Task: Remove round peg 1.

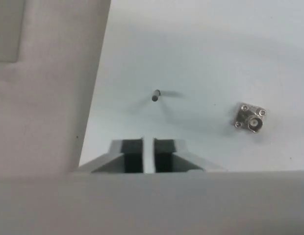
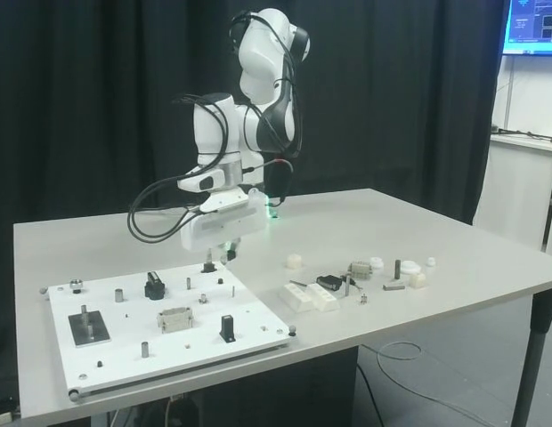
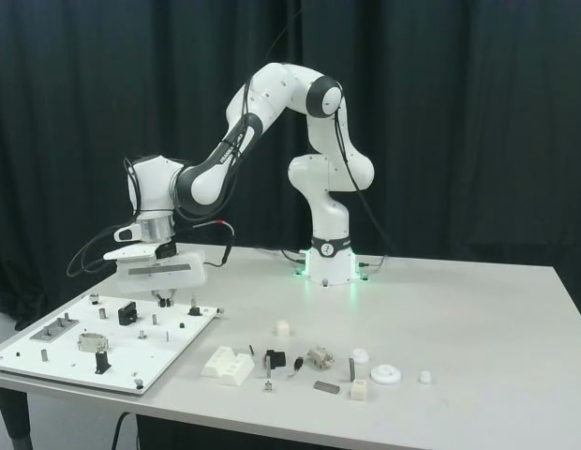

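One thin peg stands in the white board, beneath the nearly closed, empty tool.

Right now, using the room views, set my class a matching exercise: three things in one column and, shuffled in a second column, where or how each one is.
Things:
1. claw
2. arm's base
3. pair of white blocks

Places or states:
A. lying on the grey table, beside the white board
B. lit green at its foot
C. above the white board

Pairs: 1-C, 2-B, 3-A
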You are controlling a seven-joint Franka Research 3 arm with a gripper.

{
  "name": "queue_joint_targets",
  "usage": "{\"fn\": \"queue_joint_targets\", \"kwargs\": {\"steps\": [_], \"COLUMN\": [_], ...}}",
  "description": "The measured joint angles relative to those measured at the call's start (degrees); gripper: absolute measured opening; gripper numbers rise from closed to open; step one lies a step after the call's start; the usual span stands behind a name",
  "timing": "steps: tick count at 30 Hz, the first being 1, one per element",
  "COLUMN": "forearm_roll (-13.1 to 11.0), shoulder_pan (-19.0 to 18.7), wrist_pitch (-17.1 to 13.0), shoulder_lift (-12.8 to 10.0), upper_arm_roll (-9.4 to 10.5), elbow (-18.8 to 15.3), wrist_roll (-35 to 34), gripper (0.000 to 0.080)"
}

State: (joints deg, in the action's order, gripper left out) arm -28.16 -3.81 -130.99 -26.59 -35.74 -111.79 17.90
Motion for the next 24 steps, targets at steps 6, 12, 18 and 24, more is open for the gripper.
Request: {"fn": "queue_joint_targets", "kwargs": {"steps": [6, 12, 18, 24], "forearm_roll": [0.3, 1.1, 1.5, 1.6], "shoulder_pan": [-0.1, -0.3, -0.5, -0.7], "wrist_pitch": [0.0, 0.0, -0.1, -0.2], "shoulder_lift": [0.0, 0.0, 0.0, -0.5], "upper_arm_roll": [0.0, -0.02, -0.02, 0.01], "elbow": [0.0, 0.2, 0.5, 0.8], "wrist_roll": [-1.9, -2.8, -3.3, -3.8], "gripper": [0.0293, 0.0657, 0.0657, 0.0789]}}
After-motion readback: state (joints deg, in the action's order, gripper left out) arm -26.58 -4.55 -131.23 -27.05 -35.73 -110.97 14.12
